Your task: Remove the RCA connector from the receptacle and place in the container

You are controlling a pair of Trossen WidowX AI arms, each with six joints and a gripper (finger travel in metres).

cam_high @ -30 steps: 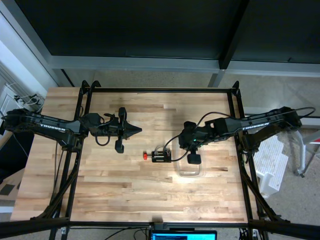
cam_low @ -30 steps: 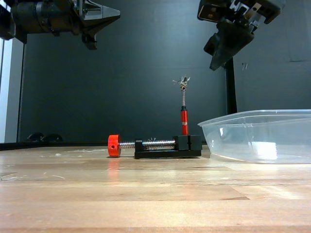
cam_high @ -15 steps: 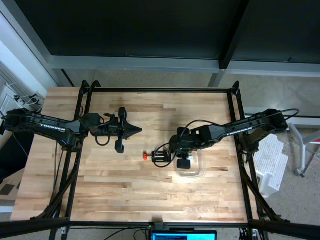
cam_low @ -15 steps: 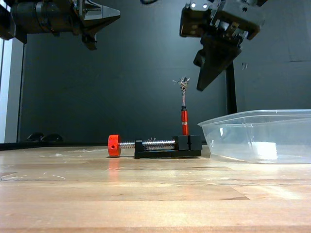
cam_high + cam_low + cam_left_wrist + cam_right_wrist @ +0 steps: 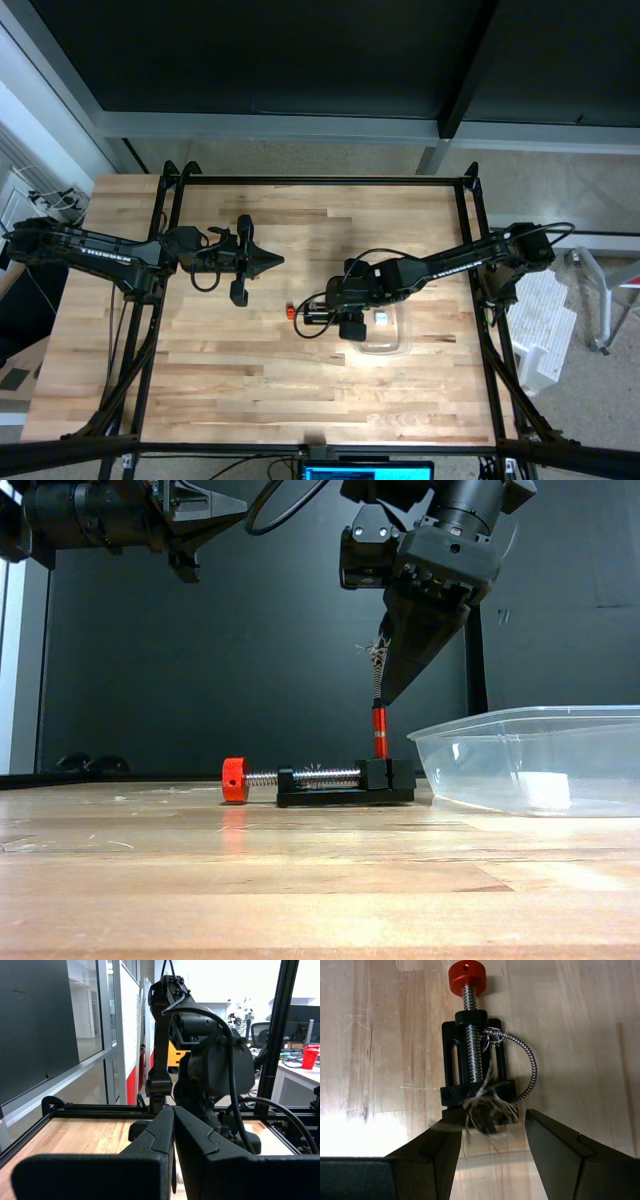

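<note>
The RCA connector (image 5: 379,732), a slim red plug under a spring and a frayed wire tuft, stands upright in the receptacle (image 5: 345,780), a black block with a red end cap (image 5: 234,779). My right gripper (image 5: 386,692) hangs open just above it, pointing down. In the right wrist view the frayed tuft (image 5: 482,1105) lies between the open fingers (image 5: 445,1135), over the receptacle (image 5: 475,1065). From above, the right gripper (image 5: 335,306) covers the receptacle (image 5: 312,315). The container (image 5: 385,340), a clear tub, sits just to the right. My left gripper (image 5: 275,261) hovers shut, well apart to the left.
A small white piece (image 5: 381,318) lies inside the container (image 5: 540,760). A pale braided wire loop (image 5: 530,1067) curves off the receptacle's side. A black frame (image 5: 320,181) runs round the wooden table. The left gripper (image 5: 173,1125) faces the right arm across the table.
My right gripper has swung left from above the container and dropped to the connector's frayed top. The left arm, receptacle and container have not moved.
</note>
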